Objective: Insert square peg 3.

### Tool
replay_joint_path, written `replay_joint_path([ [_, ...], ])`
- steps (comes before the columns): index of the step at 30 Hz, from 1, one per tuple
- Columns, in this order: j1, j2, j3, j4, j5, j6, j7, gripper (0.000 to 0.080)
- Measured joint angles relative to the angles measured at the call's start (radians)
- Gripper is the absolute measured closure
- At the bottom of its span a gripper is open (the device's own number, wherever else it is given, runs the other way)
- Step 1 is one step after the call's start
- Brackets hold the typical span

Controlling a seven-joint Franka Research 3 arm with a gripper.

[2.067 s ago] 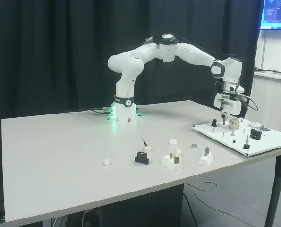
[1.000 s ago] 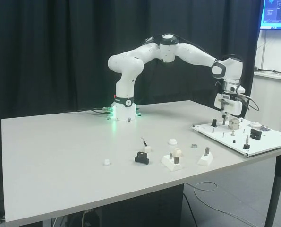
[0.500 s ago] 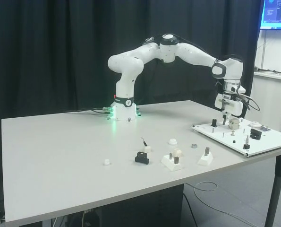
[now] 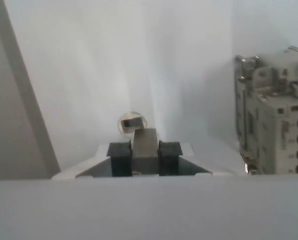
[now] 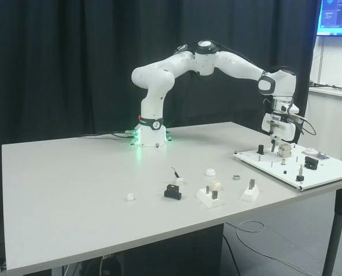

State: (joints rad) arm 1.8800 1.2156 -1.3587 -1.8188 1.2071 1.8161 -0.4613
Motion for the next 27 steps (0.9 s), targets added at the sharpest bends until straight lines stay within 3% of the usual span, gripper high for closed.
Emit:
replay_joint_path([
  [16,-0.031,-0.008,0.003,-0.012,0.055,-0.004,-0.082,0.0692],
  [27,-0.031,-0.014,0.003,-0.015,0.063,-0.02,-0.09,0.0692],
])
